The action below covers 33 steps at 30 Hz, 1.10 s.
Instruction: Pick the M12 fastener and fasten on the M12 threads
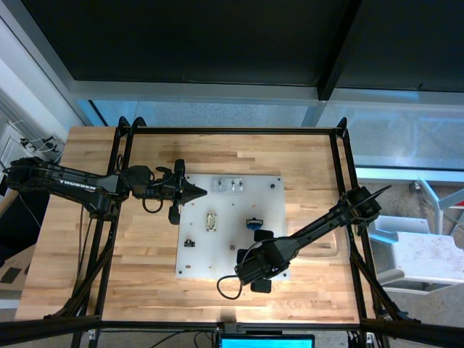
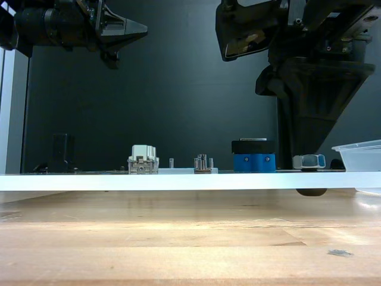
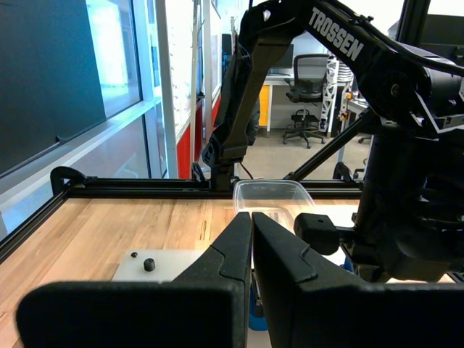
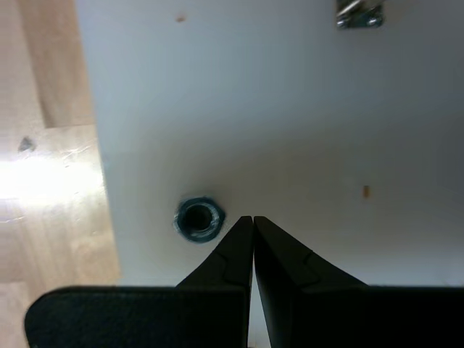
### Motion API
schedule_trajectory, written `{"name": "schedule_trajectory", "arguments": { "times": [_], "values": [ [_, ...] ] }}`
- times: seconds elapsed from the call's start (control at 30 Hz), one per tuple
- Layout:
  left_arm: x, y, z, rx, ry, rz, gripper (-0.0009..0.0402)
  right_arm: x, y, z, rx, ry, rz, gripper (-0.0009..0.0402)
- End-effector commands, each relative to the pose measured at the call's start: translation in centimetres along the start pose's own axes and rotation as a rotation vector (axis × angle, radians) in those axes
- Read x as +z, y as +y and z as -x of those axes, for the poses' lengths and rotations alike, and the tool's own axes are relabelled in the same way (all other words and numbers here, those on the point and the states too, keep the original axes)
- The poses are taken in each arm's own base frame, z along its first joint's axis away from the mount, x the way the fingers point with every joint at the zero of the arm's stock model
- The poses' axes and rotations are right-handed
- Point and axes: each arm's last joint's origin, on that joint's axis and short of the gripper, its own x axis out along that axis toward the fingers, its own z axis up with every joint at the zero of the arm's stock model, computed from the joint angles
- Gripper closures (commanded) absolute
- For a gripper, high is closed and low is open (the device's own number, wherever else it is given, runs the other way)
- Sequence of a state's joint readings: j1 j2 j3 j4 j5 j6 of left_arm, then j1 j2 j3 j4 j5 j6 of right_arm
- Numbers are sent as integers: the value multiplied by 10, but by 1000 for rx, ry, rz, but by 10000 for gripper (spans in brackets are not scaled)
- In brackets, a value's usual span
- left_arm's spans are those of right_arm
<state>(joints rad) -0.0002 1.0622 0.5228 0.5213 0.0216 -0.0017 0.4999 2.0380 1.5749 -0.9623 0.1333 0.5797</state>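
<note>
Low view, lower right: a small silver hexagonal nut [image 2: 309, 161] is seen just beside the right gripper [image 4: 253, 220], closed empty, perhaps for nudging it; the left gripper [image 2: 143, 27], closed too, is parked upper left.

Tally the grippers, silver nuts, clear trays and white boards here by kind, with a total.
Grippers: 2 (left gripper shut, raised over the far left edge of the white board; right gripper shut, empty, low beside the silver nut)
Silver nuts: 1
Clear trays: 1
White boards: 1
Total: 5
</note>
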Motion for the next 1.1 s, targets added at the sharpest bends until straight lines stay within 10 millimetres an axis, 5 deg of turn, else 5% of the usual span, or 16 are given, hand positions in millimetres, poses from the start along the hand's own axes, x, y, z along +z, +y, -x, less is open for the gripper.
{"name": "schedule_trajectory", "arguments": {
  "times": [0.03,0.27,0.8,1.1],
  "values": [
    [0,0,0,0,0,0,393,-2,3,0,103,63,11,393],
    [0,0,0,0,0,0,393,-6,6,8,279,175,38,393],
    [0,0,0,0,0,0,393,-1,-3,7,-28,-17,20,393],
    [0,0,0,0,0,0,393,1,2,-5,8,7,10,393]
  ]
}}
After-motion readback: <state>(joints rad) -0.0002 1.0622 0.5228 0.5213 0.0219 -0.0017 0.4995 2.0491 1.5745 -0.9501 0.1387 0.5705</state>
